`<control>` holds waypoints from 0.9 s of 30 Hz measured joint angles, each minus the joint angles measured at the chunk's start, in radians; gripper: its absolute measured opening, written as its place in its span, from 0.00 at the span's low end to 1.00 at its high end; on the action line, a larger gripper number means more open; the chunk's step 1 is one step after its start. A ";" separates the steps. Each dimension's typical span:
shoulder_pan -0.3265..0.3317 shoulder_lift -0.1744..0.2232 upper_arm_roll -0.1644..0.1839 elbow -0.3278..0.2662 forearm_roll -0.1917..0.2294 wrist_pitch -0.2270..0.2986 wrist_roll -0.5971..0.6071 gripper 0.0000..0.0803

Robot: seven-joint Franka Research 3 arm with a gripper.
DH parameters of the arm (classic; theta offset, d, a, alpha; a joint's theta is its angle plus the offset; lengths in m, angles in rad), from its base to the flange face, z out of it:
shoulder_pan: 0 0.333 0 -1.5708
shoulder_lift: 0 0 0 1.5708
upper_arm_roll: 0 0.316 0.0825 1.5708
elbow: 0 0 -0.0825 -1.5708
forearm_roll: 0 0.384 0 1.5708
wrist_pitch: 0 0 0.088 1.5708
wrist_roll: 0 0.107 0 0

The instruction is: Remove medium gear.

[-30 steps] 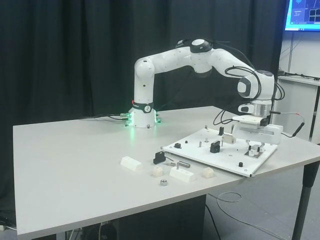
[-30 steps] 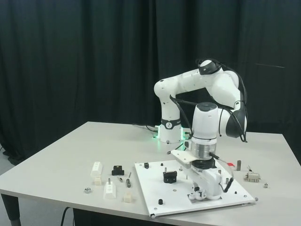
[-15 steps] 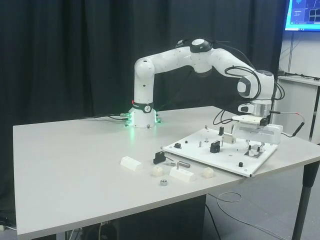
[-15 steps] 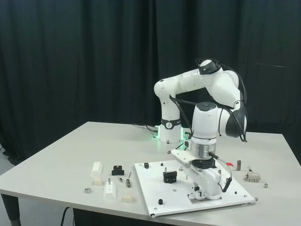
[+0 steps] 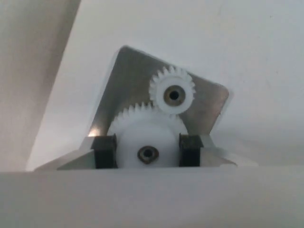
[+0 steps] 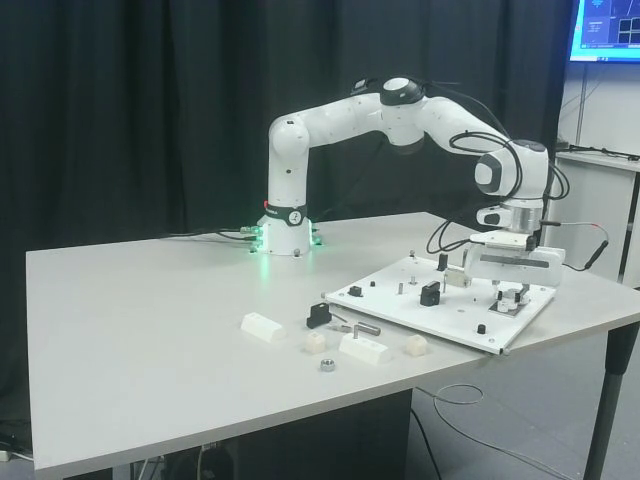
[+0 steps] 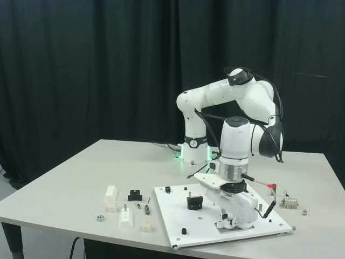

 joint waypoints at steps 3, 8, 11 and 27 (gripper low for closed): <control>0.000 -0.001 0.000 -0.001 0.000 0.000 0.049 0.35; 0.001 -0.001 -0.001 -0.001 0.000 0.000 0.107 0.35; 0.001 -0.001 -0.001 -0.001 -0.001 0.000 0.088 0.35; 0.002 -0.002 -0.002 -0.003 0.000 0.000 0.030 0.35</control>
